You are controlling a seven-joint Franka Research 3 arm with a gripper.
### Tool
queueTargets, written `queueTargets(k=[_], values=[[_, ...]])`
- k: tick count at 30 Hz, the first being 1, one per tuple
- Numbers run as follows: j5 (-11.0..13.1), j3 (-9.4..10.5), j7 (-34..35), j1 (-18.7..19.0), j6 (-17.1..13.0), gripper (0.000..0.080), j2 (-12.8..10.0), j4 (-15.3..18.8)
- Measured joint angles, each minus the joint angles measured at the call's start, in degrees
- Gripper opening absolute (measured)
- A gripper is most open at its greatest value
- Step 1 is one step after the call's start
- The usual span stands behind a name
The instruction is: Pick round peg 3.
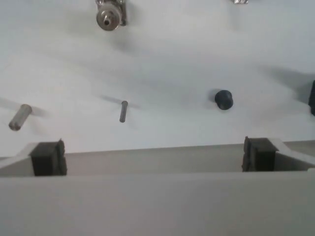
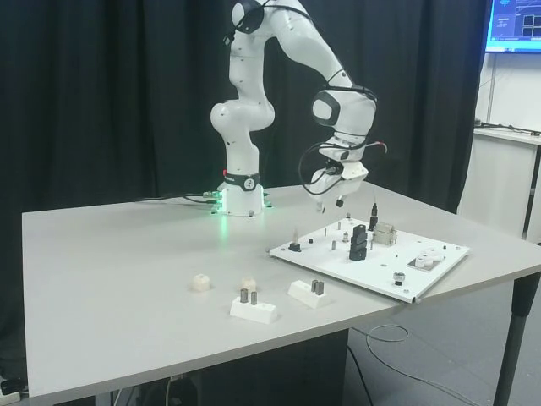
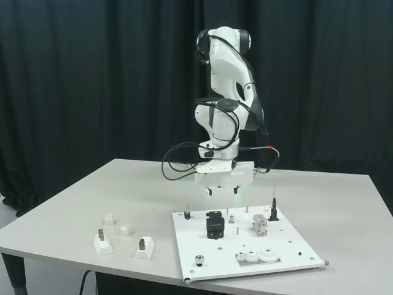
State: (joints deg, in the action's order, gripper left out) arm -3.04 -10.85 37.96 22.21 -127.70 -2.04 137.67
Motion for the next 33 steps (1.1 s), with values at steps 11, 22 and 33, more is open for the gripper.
queueTargets(k=[11, 22, 33], values=[[0.0, 0.06, -0.8, 0.0, 0.2, 0.08, 0.4, -0.5], [-4.3, -0.47, -1.0, -0.5, 0.2, 0.08, 0.4, -2.6], [-9.0, -1.37, -4.7, -4.3, -0.1, 0.08, 0.1, -6.5]])
